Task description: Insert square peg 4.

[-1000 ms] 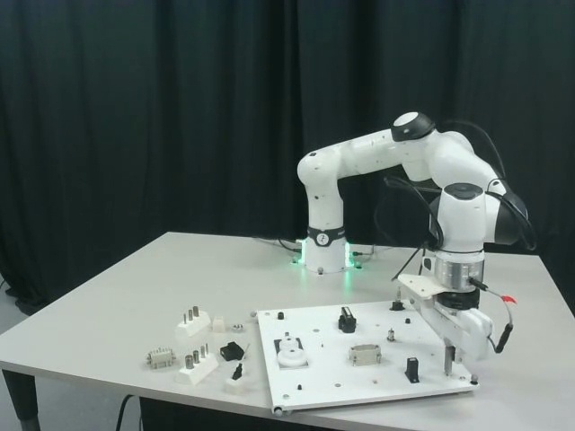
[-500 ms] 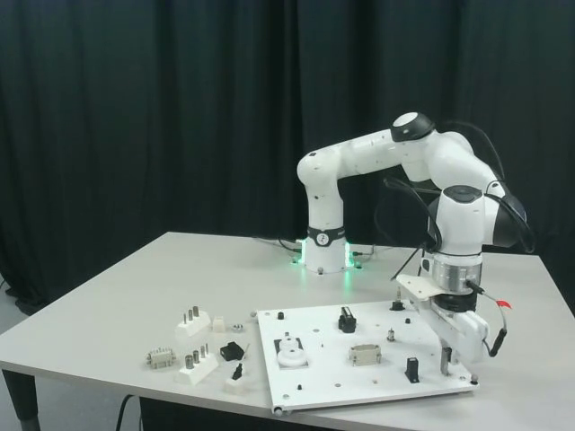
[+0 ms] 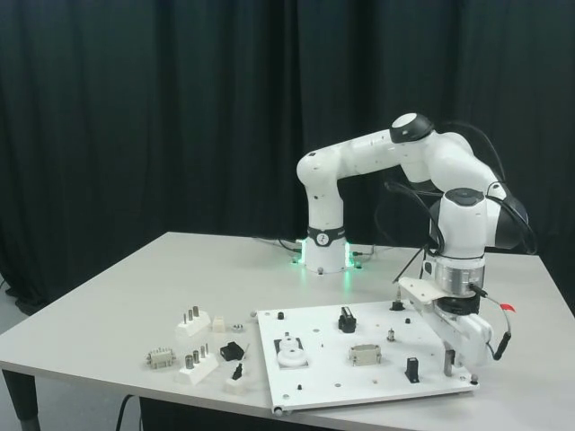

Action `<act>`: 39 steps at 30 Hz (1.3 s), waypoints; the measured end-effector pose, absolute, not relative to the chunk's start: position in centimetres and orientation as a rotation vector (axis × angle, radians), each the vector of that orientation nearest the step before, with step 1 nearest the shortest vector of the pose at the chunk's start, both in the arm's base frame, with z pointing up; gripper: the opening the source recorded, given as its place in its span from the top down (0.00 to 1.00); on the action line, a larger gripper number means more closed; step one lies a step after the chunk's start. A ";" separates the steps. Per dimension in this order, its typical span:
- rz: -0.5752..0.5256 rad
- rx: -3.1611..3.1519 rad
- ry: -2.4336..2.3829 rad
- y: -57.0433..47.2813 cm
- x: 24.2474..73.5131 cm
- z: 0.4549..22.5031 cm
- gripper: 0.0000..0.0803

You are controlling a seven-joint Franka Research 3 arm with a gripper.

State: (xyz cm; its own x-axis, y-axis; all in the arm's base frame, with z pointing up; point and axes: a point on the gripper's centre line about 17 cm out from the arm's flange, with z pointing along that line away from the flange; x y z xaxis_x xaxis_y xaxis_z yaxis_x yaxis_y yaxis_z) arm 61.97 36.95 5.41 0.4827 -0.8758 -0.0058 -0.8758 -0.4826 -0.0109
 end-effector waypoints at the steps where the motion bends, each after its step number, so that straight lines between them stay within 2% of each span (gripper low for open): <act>1: -0.001 -2.694 1.592 36.9 62.0 5.4 0.81; 39: 0.043 -2.714 1.584 37.3 61.4 5.3 0.81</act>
State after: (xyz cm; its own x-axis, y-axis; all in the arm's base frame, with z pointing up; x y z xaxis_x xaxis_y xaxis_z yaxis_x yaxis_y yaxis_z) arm 61.39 37.32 5.30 0.4915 -0.8706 -0.0233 -0.8706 -0.4918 0.0145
